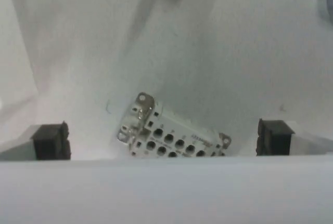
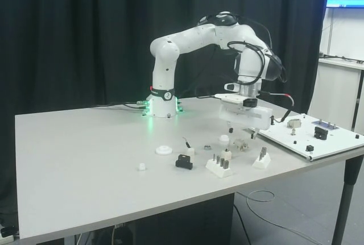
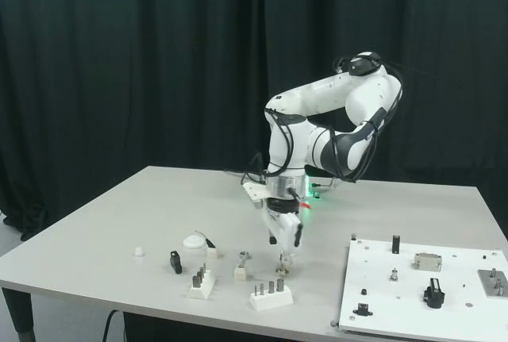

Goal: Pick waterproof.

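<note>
A grey-white multi-pin connector [image 1: 171, 135] with rows of round sockets and a metal clip at one end lies tilted on the table. In the wrist view it sits between my two black fingertips [image 1: 50, 141], partly cut off by the gripper body. My gripper [image 1: 161, 140] is open, with wide gaps on both sides of the connector. From the room views, the gripper [image 2: 242, 132] hangs a little above the connector [image 2: 243, 144], pointing down. The second room view shows the gripper [image 3: 284, 245] over the connector [image 3: 282, 266].
A white board [image 2: 335, 145] with mounted parts lies to the right of the gripper. Small parts stand near the table's front: a white ring [image 2: 164, 150], a black piece [image 2: 183, 161], a white block with pins [image 2: 219, 166], another block [image 2: 261, 160] and a white cap [image 2: 141, 166].
</note>
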Available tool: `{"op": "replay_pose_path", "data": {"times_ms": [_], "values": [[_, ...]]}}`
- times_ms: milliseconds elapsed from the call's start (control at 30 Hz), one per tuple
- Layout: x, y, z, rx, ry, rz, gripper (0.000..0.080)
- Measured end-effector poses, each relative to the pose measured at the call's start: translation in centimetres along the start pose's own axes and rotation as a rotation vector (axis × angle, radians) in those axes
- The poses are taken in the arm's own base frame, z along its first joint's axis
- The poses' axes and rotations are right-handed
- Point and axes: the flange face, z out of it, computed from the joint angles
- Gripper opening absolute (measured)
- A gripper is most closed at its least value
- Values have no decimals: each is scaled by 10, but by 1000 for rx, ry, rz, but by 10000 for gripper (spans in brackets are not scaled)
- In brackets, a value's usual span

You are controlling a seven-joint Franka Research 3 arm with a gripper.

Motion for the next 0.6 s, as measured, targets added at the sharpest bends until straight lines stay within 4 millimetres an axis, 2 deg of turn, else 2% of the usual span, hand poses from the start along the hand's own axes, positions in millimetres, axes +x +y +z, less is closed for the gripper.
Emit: {"op": "replay_pose_path", "data": {"times_ms": [600], "values": [[-1,17,-6,-40,-31,-527,800]]}}
